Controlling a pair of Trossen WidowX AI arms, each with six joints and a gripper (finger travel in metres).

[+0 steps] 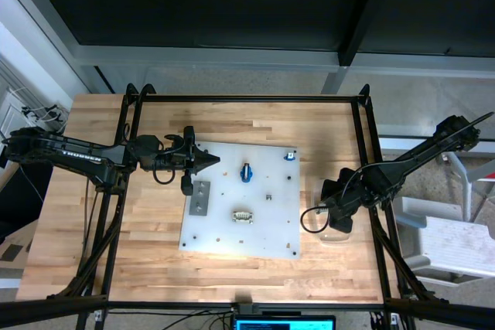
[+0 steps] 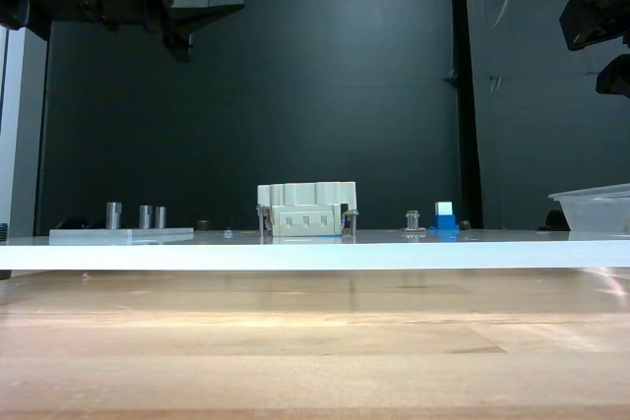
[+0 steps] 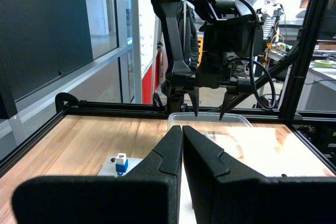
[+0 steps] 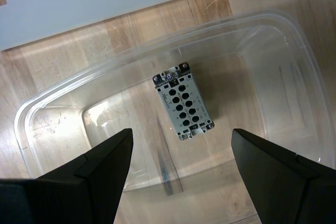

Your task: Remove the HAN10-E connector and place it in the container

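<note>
The HAN10-E connector (image 4: 183, 108), a light-grey block with two rows of holes, lies flat on the floor of the clear container (image 4: 105, 124). My right gripper (image 4: 181, 132) hangs open just above it, one finger to each side, touching nothing. In the high view the right gripper (image 1: 338, 218) sits over the container (image 1: 338, 233), off the right edge of the white board (image 1: 271, 226). My left gripper (image 1: 213, 160) is shut and empty, held high over the board's far left corner, pointing right.
A beige housing (image 1: 242, 216) stays mounted near the board's front middle. A blue upright part (image 1: 246, 172) stands behind it, and a grey metal plate (image 1: 199, 197) with posts lies at the board's left. A black frame rings the wooden table.
</note>
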